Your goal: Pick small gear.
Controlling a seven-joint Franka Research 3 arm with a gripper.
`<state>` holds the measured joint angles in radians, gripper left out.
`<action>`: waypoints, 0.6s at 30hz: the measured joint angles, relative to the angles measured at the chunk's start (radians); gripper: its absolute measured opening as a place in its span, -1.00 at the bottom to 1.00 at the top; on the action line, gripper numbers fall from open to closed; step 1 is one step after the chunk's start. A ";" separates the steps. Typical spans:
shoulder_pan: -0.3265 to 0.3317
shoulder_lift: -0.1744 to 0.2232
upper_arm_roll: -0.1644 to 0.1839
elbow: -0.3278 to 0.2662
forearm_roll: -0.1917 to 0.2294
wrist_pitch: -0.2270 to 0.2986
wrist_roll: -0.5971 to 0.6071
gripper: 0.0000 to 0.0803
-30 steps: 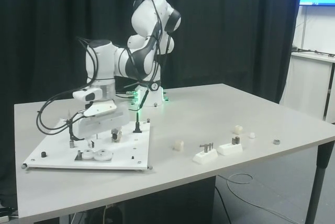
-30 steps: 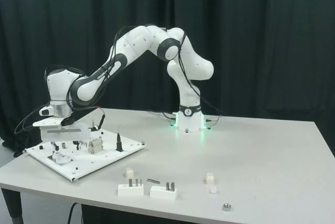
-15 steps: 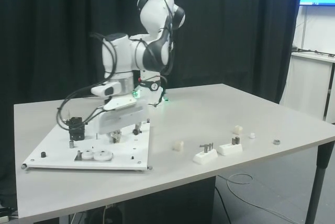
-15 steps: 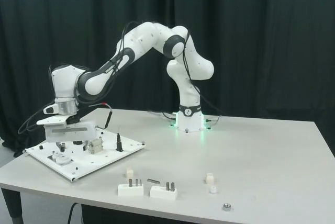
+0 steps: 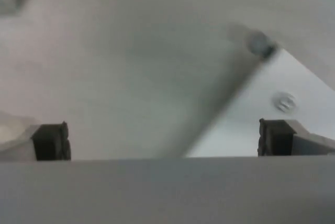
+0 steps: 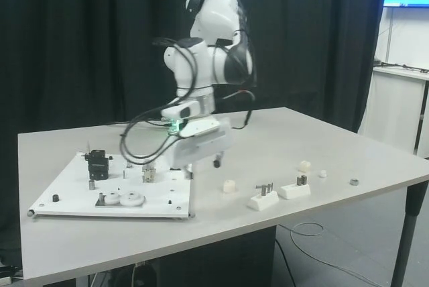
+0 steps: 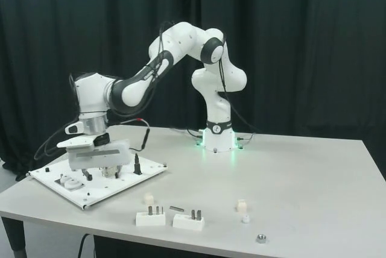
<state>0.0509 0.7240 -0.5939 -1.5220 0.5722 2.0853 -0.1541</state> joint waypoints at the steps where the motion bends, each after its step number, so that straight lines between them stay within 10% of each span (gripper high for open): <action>1: 0.011 -0.001 0.000 0.001 0.000 -0.001 0.014 0.99; 18: 0.179 -0.016 0.000 0.003 -0.008 -0.040 0.226 0.99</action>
<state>0.2299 0.7082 -0.5942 -1.5193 0.5643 2.0453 0.0717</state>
